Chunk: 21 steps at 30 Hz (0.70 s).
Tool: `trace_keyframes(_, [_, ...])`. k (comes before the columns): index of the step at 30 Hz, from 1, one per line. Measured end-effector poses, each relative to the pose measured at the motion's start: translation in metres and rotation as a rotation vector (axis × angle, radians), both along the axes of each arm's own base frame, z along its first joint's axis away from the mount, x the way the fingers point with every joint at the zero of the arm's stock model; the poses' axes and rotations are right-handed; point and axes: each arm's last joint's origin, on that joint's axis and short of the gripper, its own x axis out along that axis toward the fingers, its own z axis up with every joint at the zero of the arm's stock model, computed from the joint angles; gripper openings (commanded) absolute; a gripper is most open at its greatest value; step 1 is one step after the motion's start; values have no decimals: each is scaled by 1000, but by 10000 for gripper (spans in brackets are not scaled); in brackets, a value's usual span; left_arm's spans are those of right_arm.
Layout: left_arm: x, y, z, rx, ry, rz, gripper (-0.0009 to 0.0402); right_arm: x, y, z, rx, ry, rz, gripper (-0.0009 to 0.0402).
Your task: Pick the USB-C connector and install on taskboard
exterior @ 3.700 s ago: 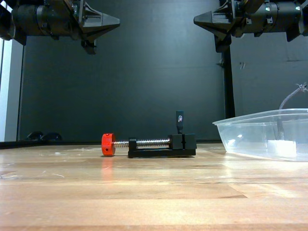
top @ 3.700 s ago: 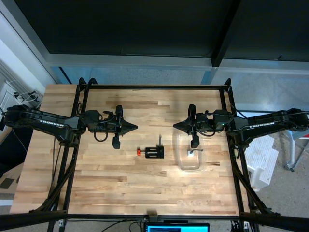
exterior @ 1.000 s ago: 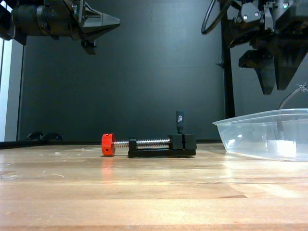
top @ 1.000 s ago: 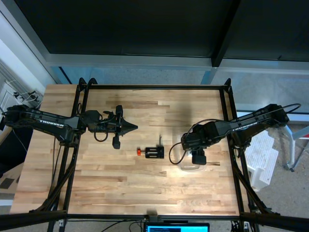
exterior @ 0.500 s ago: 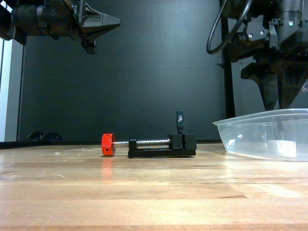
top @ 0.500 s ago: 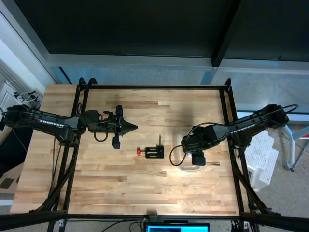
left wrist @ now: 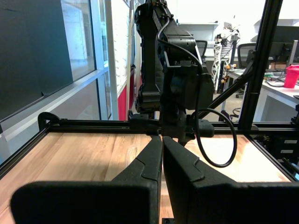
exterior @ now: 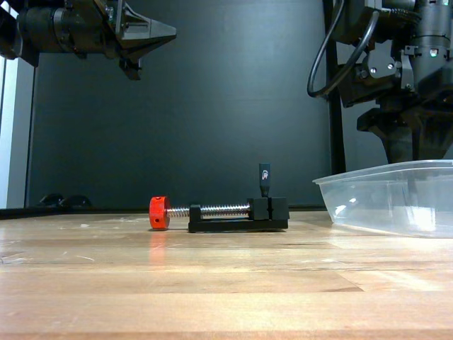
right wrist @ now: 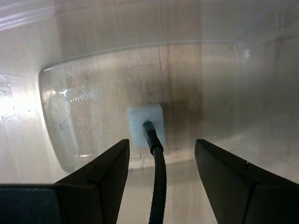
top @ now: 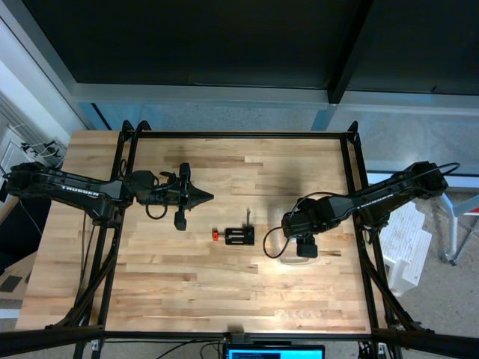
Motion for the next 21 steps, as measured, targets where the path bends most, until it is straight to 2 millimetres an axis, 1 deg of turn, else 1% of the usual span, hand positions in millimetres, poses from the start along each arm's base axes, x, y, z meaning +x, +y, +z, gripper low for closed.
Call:
trace_keyframes(5, [0, 0, 0, 0, 0, 0, 0, 0, 0, -1, 0, -1, 6, 173])
trace_keyframes(13, [0, 0, 0, 0, 0, 0, 0, 5, 2, -9, 11, 16, 29, 157])
trace_keyframes(21, [0, 0, 0, 0, 0, 0, 0, 6, 2, -10, 12, 18, 24, 128])
